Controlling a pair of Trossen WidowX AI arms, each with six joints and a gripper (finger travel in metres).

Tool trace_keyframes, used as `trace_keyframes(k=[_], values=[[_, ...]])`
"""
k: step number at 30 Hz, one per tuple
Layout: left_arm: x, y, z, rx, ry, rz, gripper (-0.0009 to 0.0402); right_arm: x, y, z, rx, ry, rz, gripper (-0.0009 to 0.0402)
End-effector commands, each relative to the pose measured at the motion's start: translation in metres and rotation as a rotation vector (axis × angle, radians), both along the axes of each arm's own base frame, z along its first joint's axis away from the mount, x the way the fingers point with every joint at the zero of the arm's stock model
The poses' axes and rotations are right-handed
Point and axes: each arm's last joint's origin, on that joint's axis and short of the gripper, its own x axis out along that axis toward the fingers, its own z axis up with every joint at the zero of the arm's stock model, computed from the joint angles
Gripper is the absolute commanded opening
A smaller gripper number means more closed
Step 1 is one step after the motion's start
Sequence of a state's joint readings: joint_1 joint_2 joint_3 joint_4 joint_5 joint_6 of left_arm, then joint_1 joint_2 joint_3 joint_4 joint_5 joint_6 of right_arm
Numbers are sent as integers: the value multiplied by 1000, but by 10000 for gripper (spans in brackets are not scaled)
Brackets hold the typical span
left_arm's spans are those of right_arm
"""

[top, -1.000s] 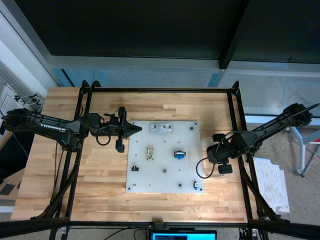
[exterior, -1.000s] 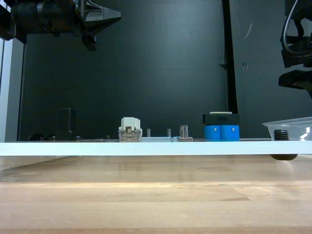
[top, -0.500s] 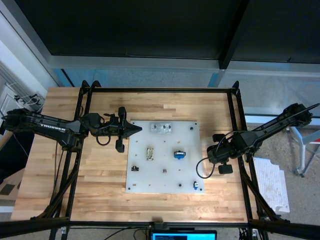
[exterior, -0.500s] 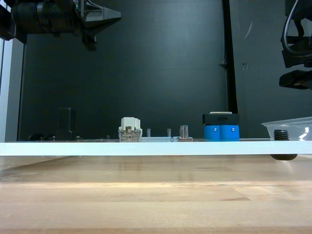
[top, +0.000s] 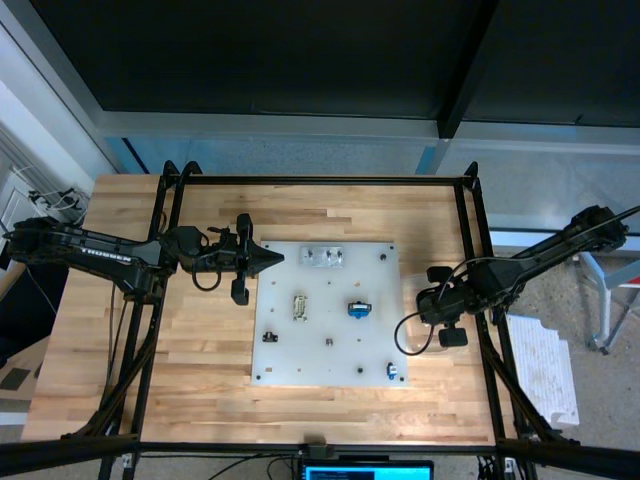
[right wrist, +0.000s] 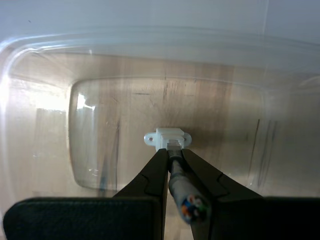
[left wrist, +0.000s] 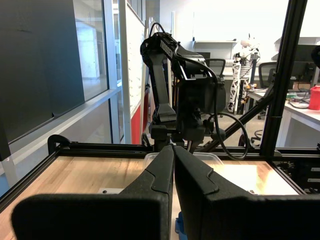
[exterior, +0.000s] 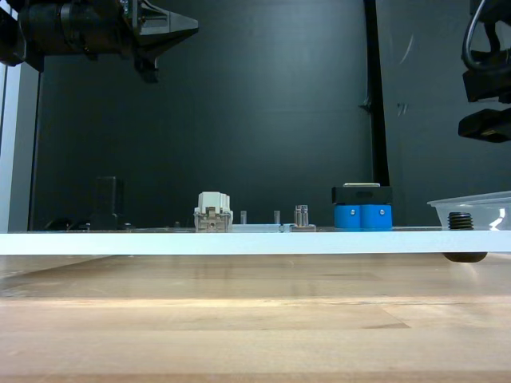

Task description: Pick the RJ45 connector and install on taskboard

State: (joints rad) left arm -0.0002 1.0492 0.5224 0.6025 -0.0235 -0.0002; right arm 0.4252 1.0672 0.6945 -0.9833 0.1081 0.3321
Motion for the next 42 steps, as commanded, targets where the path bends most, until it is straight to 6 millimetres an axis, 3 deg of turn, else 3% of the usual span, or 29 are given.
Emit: trace_keyframes(k=[1, 7, 24, 34, 42], values=[[0, 0, 0, 0, 0, 0, 0, -4, -1, 5, 16, -31, -6, 2], [0, 0, 0, 0, 0, 0, 0, -8, -3, 12, 48, -82, -38, 2], [0, 0, 0, 0, 0, 0, 0, 4, 4, 37, 116, -144, -138, 2], [0, 0, 0, 0, 0, 0, 0, 27, 26, 48, 117, -122, -145, 2], [0, 0, 0, 0, 0, 0, 0, 45, 54, 52, 107, -105, -147, 2]])
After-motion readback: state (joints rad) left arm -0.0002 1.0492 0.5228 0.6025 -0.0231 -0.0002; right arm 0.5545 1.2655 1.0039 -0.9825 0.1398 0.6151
